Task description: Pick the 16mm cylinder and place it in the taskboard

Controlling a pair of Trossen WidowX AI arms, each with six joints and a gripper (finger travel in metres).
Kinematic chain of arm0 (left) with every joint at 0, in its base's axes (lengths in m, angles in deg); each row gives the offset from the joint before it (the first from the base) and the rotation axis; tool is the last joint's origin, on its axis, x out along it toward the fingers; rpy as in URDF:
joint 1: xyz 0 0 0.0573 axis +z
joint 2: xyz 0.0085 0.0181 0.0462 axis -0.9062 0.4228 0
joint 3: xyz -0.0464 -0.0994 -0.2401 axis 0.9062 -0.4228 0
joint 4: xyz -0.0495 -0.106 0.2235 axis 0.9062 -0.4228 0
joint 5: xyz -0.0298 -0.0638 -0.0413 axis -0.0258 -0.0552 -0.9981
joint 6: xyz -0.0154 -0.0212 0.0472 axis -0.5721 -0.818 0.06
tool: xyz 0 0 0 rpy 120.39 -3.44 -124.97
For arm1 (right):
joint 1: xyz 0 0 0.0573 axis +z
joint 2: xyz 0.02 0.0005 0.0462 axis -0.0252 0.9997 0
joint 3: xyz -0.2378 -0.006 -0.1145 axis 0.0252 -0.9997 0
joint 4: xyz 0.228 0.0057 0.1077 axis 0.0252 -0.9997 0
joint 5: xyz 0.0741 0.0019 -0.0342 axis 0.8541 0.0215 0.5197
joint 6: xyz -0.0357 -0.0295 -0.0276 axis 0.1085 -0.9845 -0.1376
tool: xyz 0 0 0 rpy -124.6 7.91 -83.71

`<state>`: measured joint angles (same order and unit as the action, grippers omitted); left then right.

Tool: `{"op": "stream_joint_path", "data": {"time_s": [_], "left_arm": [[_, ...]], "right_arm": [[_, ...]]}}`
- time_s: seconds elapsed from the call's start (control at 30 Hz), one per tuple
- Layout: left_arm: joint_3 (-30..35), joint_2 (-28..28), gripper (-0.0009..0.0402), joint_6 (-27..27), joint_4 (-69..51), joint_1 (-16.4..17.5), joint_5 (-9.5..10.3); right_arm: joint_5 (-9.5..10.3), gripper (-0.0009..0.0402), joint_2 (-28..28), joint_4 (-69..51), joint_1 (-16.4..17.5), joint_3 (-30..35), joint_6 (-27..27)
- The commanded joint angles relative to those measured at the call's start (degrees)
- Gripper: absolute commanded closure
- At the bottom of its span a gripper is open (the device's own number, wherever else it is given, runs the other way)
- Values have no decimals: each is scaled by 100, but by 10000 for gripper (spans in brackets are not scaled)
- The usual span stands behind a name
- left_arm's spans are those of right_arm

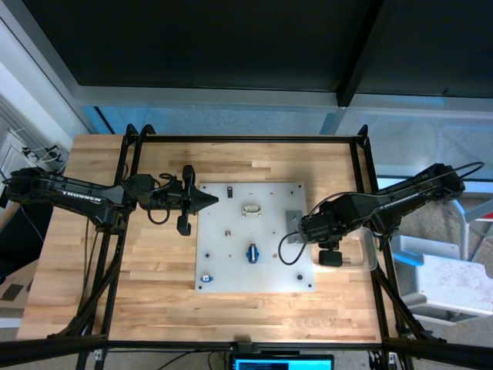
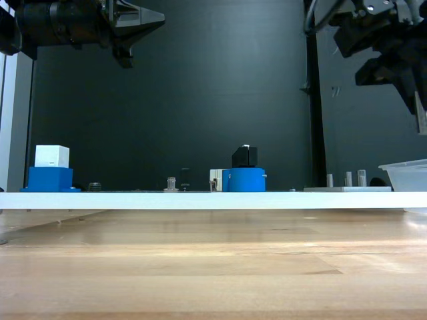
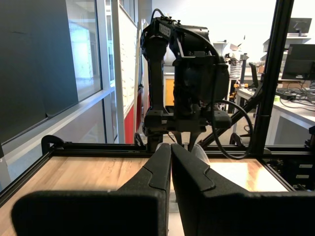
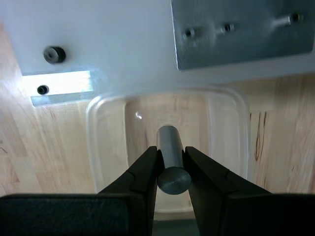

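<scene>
Cylinder (image 4: 169, 140) clamped in right hand (image 4: 171, 154) over tray (image 4: 91, 129); left hand (image 3: 171, 147), seemingly closed, by taskboard (image 1: 231, 266).

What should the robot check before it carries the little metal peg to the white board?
1. Cylinder gripped: ok, the right gripper pinches it between both fingers.
2. Lifted above the tray: ok, the low view shows the right gripper high over it.
3. Cylinder over the taskboard: not ok, it hangs over the tray beside the board.
4. Right hole picked out: cannot tell.
5. Left gripper out of the way: ok, shut and raised at the board's left edge.
</scene>
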<state>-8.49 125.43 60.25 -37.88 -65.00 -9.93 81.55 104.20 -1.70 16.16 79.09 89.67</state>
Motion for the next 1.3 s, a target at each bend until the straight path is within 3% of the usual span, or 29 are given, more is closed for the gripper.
{"op": "stream_joint_path", "data": {"time_s": [0.03, 0.27, 0.87, 1.3], "left_arm": [[2, 0, 393, 0, 0, 0, 0], [2, 0, 393, 0, 0, 2, 0], [2, 0, 393, 2, -2, 2, 0], [2, 0, 393, 2, 0, 0, 0]], "right_arm": [[-17, 364, 238, 13, 0, 212, -42], [-133, 364, 708, 42, -2, 632, -195], [-127, 364, 1867, 111, -74, 1735, -531], [-98, 364, 2415, 431, -166, 2100, -638]]}}
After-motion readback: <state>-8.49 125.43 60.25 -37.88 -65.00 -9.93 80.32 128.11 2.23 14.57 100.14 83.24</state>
